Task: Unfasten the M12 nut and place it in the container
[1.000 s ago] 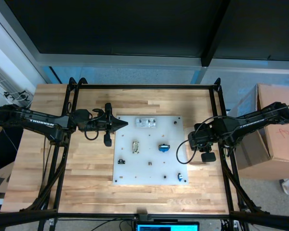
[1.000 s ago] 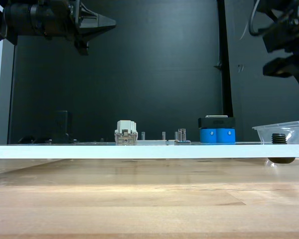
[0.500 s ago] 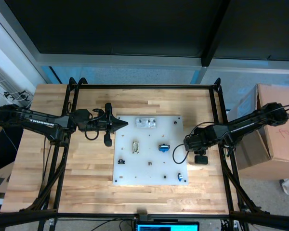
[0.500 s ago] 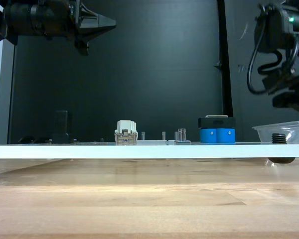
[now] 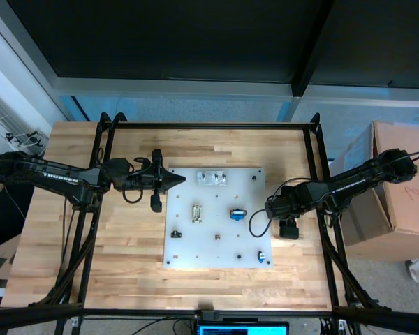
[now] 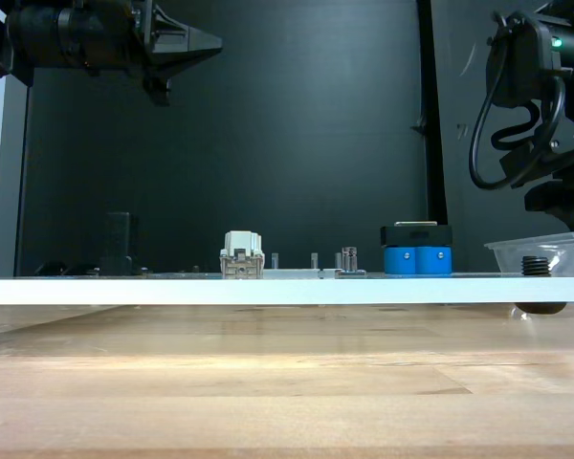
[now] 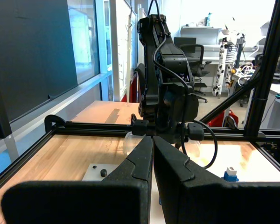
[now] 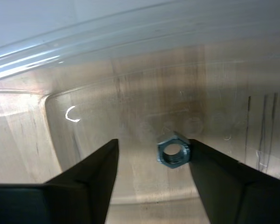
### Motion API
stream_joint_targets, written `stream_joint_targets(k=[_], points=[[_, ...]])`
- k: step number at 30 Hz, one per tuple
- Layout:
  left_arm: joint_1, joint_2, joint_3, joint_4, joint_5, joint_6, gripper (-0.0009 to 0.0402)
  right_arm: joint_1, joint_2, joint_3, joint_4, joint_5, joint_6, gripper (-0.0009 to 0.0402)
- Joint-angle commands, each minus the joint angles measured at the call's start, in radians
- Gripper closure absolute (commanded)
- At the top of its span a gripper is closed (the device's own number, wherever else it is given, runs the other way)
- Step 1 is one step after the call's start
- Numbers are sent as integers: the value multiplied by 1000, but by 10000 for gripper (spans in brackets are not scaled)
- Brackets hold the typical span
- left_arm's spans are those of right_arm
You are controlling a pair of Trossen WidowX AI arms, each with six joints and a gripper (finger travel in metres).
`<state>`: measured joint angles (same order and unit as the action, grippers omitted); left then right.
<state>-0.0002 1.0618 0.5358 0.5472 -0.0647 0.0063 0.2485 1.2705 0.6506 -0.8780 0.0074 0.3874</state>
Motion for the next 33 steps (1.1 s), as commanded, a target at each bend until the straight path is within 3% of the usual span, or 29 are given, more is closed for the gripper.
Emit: stream_joint_targets(k=[1, 6, 15, 17, 19, 21, 23, 33], points=[[0, 0, 0, 0, 0, 0, 393, 0, -8, 21, -22, 2, -3, 136], [0, 0, 0, 0, 0, 0, 393, 0, -34, 96, -117, 12, -3, 122], [0, 0, 0, 0, 0, 0, 393, -2, -86, 299, -316, 31, -10, 143], [0, 0, 0, 0, 0, 0, 393, -2, -89, 340, -317, 67, -6, 152], [0, 0, 0, 0, 0, 0, 393, -4, -91, 384, -307, 141, 2, 162], [0, 0, 0, 0, 0, 0, 393, -13, -97, 426, -278, 201, -3, 175], [0, 0, 0, 0, 0, 0, 393, -33, -104, 454, -222, 229, -24, 189], [0, 0, 0, 0, 0, 0, 393, -153, -177, 396, 310, 214, -269, 306]])
